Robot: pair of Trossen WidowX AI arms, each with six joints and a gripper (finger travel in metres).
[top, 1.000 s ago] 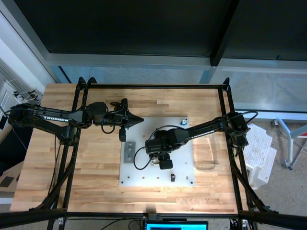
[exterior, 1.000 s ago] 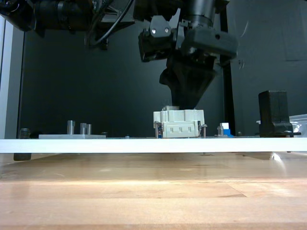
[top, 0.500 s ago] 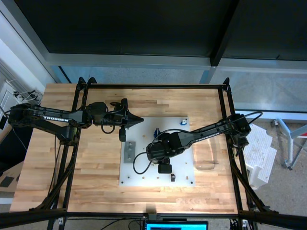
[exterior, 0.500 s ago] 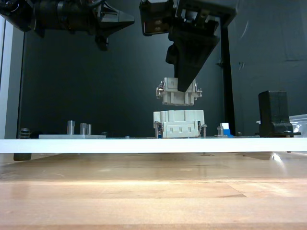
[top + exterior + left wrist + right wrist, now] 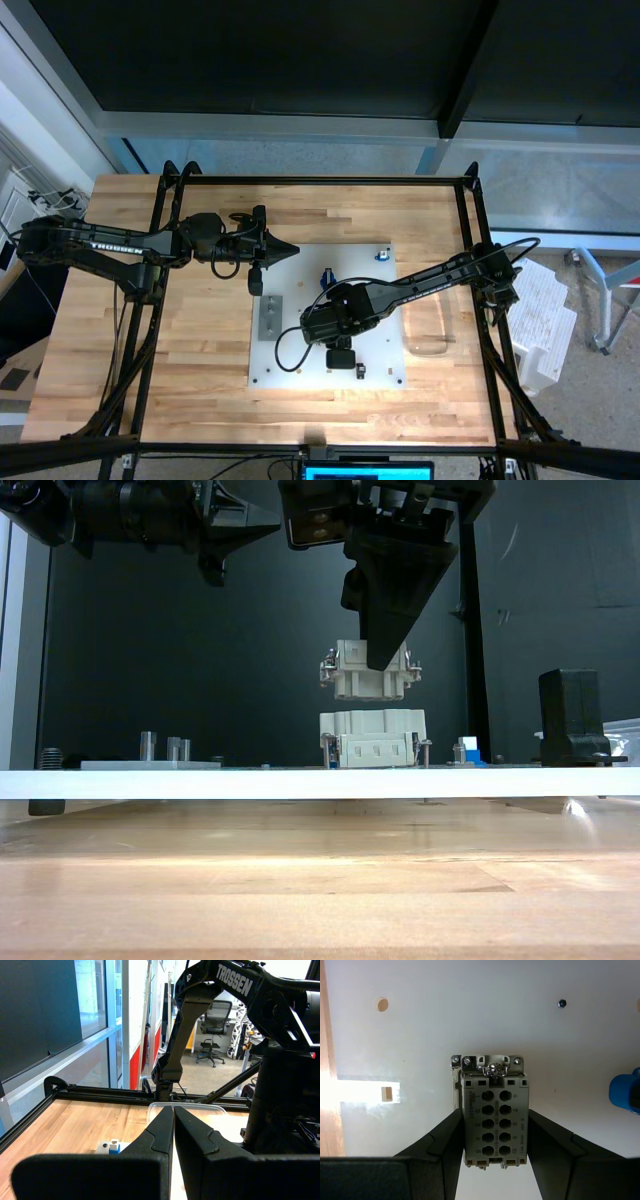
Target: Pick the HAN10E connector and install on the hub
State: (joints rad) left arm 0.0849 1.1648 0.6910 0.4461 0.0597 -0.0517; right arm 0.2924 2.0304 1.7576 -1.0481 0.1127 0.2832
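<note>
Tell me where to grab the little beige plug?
By its two long flat sides, from straight above, as the right gripper holds the HAN10E connector over the hub. Those sides are smooth and parallel; the short ends carry metal screws, and the underside must stay free to mate. The left gripper sits shut, above the board's far-left corner.

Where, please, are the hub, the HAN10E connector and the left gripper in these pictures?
hub (image 5: 372,738), low view, front face.
HAN10E connector (image 5: 492,1115), right wrist view, ten-hole face; clamped in right gripper (image 5: 376,660) above the hub.
left gripper (image 5: 292,249), high view, shut fingertips; hovering left of the hub.
</note>
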